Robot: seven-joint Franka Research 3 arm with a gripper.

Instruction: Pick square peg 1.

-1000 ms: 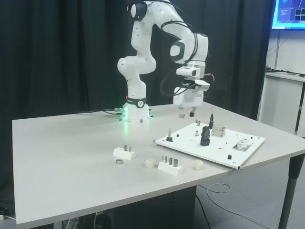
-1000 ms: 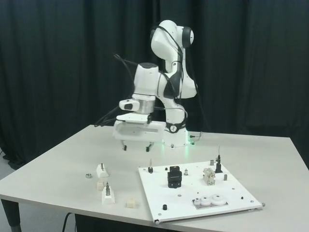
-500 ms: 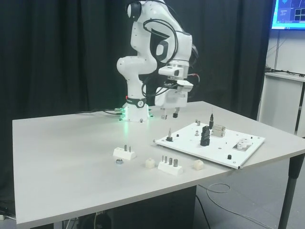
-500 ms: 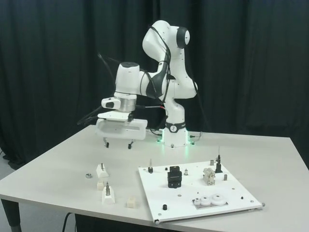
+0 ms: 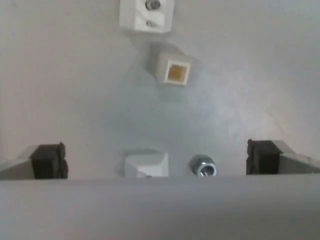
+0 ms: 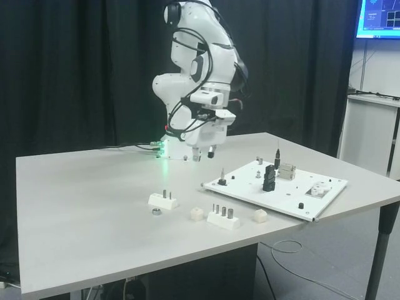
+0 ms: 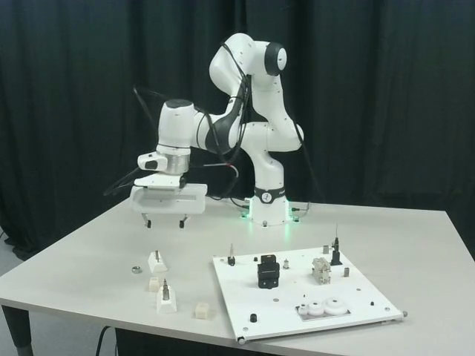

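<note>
Two spread fingers of your gripper (image 7: 165, 222) hang empty above the peg holder (image 7: 156, 261), not touching.

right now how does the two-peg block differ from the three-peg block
The two-peg block holds two upright pegs; the three-peg block holds three. The two-peg block lies beside the nut; the three-peg block sits between two cubes. Both are white, on the grey table; the open hand holds neither.
</note>
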